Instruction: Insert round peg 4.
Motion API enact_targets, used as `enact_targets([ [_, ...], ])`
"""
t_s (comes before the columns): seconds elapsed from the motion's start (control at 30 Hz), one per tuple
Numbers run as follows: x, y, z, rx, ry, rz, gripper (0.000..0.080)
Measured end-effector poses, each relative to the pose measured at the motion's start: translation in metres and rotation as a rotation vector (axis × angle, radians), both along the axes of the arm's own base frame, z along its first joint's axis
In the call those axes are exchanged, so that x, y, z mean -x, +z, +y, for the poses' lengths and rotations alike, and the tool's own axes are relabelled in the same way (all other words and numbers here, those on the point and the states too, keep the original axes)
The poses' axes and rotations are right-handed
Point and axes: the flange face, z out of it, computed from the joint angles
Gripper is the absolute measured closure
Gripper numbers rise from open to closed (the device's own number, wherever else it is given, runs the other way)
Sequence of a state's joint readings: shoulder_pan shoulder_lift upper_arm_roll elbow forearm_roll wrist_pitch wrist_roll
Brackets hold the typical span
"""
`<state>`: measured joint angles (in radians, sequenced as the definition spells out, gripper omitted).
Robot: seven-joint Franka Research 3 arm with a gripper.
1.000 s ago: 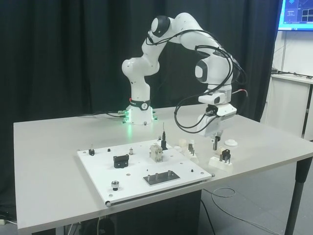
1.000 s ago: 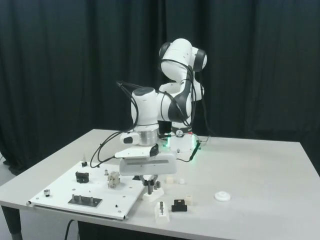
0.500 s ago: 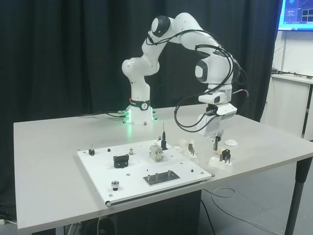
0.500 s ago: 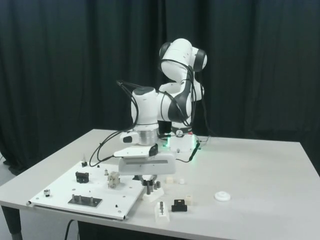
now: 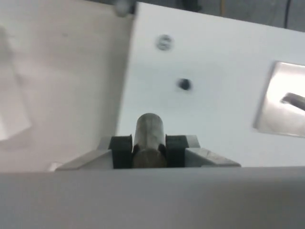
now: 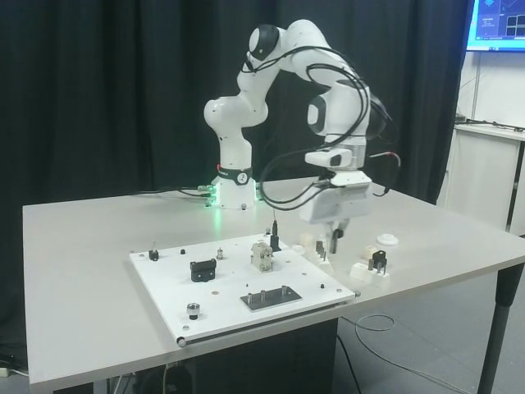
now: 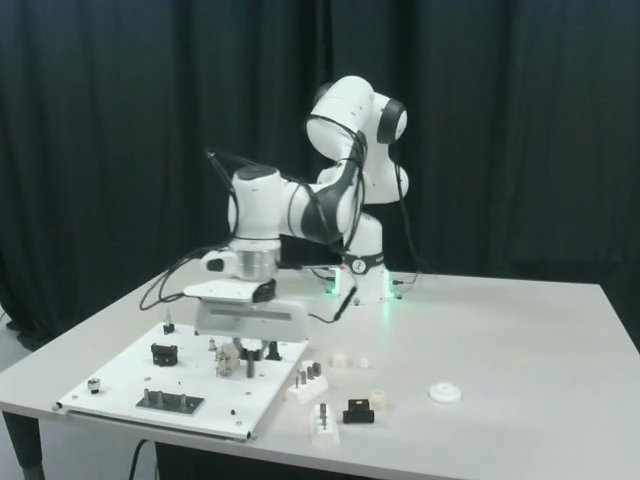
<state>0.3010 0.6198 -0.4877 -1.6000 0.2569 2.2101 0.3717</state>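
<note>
Black curtains, grey table (white board) — tool gripping peg

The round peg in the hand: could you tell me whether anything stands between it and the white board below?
Nothing visible does. In the wrist view the round peg, clamped in the hand, hangs over bare white board near its edge, apart from the small black hole and the grey metal plate.

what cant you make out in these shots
- Gripper body: wrist view, cut off behind the grey housing.
- Peg lower tip: wrist view, foreshortened.
- Target hole: both room views, too small on the white board.
- Peg in gripper: second room view, too small.
</note>
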Motion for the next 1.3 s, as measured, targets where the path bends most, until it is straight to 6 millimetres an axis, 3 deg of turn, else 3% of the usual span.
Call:
enact_targets([
  [0.67,0.016,0.001,-0.105,0.018,-0.014,-0.009,0.0659],
  [1.3,0.05,-0.017,-0.207,0.02,0.009,-0.002,0.0659],
])
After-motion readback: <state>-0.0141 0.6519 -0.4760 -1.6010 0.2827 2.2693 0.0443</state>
